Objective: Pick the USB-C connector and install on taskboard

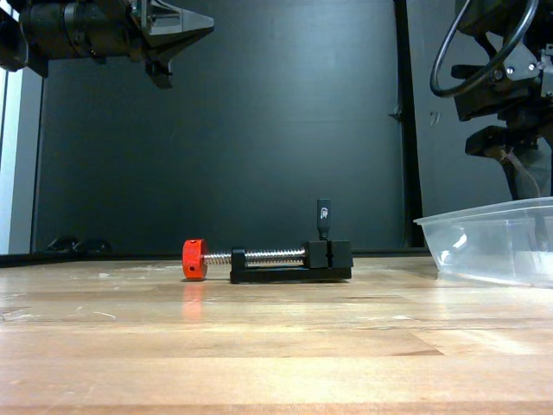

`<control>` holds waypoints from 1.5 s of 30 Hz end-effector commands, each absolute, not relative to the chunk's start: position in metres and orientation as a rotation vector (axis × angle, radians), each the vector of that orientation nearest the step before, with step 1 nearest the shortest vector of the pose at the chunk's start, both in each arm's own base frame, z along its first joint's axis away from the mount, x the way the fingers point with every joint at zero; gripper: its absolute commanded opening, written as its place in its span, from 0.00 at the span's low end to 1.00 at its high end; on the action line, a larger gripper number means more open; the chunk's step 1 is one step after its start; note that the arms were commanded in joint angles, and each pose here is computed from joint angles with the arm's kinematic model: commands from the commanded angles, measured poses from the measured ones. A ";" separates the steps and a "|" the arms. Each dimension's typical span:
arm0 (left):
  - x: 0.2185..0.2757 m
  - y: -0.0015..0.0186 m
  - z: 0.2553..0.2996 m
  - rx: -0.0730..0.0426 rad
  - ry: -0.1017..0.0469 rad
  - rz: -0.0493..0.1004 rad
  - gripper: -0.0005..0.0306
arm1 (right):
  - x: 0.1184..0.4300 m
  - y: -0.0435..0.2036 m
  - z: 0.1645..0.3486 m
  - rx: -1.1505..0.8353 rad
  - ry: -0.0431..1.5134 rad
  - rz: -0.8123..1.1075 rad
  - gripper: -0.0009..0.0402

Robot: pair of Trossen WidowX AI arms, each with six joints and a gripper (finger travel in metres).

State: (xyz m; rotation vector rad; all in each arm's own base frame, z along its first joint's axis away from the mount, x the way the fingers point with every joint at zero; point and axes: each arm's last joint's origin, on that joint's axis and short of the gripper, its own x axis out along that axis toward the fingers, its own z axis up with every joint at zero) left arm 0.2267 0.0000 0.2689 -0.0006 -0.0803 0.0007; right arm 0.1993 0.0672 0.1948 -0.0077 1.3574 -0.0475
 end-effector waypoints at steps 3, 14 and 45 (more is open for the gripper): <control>0.2268 0.0000 0.2690 -0.001 -0.081 0.000 0.02 | 0.201 0.067 0.189 -0.015 1.367 -0.043 0.49; 0.2268 0.0001 0.2690 -0.001 -0.081 0.001 0.02 | 0.198 0.065 0.181 -0.008 1.372 -0.052 0.49; 0.2268 0.0001 0.2690 -0.001 -0.081 0.001 0.02 | 0.198 0.065 0.178 -0.008 1.359 -0.052 0.08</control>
